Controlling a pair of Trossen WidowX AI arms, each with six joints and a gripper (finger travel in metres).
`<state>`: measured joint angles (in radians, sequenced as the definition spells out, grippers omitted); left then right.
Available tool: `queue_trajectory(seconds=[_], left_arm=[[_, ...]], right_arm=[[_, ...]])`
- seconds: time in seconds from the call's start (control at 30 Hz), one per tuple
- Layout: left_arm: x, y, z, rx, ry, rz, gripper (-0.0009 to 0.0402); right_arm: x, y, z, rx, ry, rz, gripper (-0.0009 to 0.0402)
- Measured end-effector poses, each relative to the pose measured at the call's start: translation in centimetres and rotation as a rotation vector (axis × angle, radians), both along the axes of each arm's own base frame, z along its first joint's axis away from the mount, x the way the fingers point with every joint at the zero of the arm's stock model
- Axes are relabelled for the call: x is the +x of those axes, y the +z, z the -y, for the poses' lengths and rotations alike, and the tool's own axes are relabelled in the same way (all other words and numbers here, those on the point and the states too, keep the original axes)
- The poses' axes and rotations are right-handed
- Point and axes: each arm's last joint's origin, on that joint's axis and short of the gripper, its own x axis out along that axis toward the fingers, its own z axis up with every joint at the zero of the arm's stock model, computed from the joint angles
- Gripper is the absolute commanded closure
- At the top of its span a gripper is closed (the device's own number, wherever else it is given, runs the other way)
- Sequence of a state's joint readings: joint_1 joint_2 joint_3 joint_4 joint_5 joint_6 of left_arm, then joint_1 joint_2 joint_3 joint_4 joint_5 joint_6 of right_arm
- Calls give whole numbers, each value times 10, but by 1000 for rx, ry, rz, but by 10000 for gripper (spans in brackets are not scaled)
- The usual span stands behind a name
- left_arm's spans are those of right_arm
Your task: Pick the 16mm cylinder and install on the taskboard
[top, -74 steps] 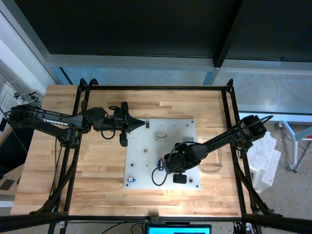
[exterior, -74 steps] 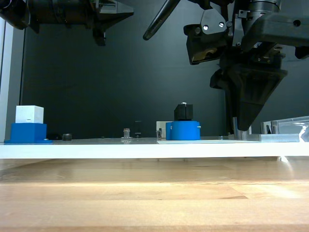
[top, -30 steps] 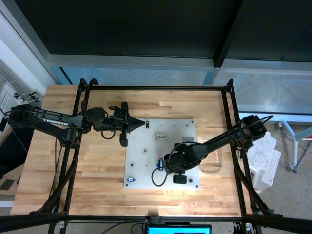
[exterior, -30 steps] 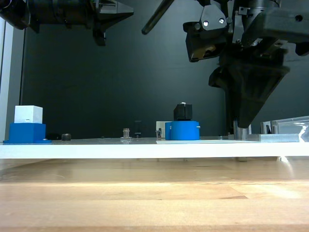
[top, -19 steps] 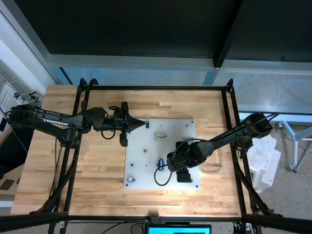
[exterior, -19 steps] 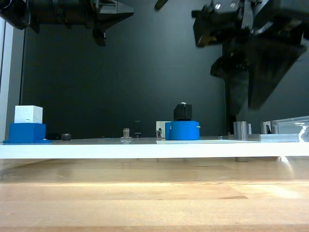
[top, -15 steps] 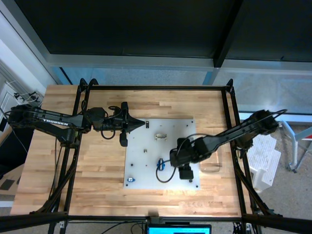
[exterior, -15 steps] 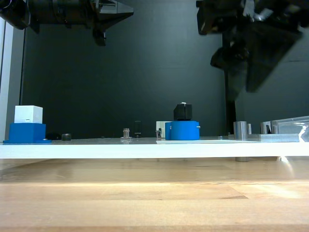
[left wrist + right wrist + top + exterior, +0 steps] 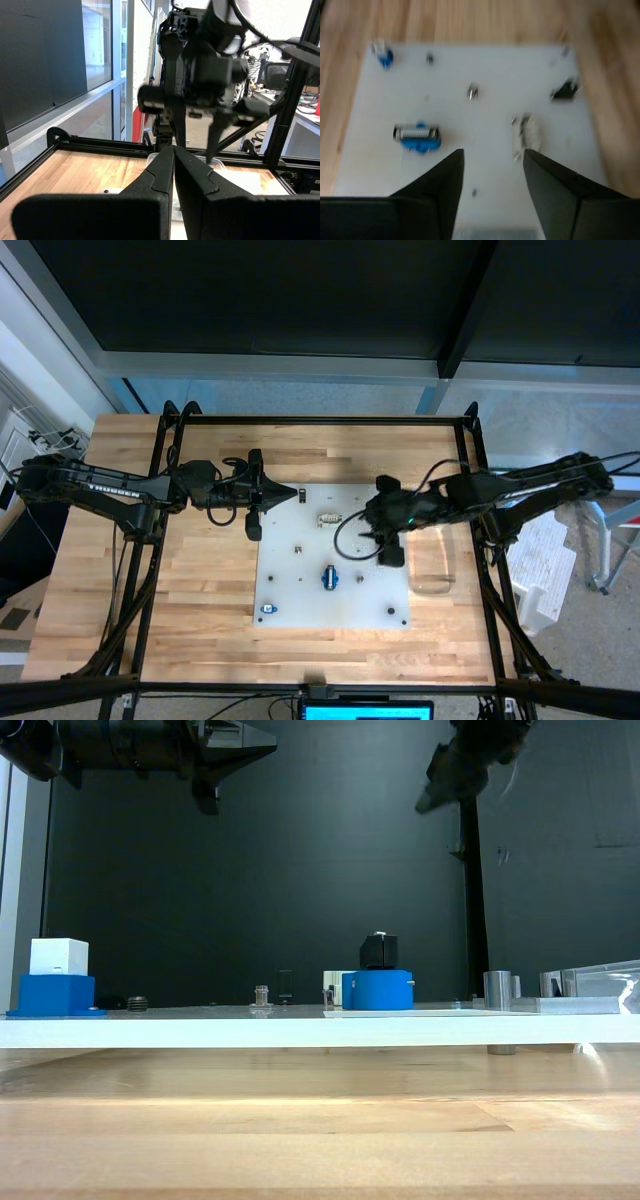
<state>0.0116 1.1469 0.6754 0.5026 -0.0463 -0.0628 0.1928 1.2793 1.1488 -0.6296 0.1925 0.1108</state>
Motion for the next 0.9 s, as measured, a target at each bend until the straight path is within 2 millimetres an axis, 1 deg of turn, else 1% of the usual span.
queue_trajectory(seconds=[0.17,0.33,0.37,0.43,0.53,0.6,0.9], left_arm=[[0,0,0,0,0,0,393],[0,0,0,0,0,0,393],[0,0,0,0,0,0,393],[0,0,0,0,0,0,393],[0,0,0,0,0,0,393],[0,0,0,0,0,0,393],[0,0,0,0,0,0,393]], right_arm=[[-17,10,17,37,32,191,330],[-30,11,36,51,9,387,393],[-32,11,38,54,7,430,396],[-37,11,41,68,21,506,387],[-41,8,42,80,44,582,388],[-43,6,42,81,55,618,395],[-49,-3,43,74,47,725,393]])
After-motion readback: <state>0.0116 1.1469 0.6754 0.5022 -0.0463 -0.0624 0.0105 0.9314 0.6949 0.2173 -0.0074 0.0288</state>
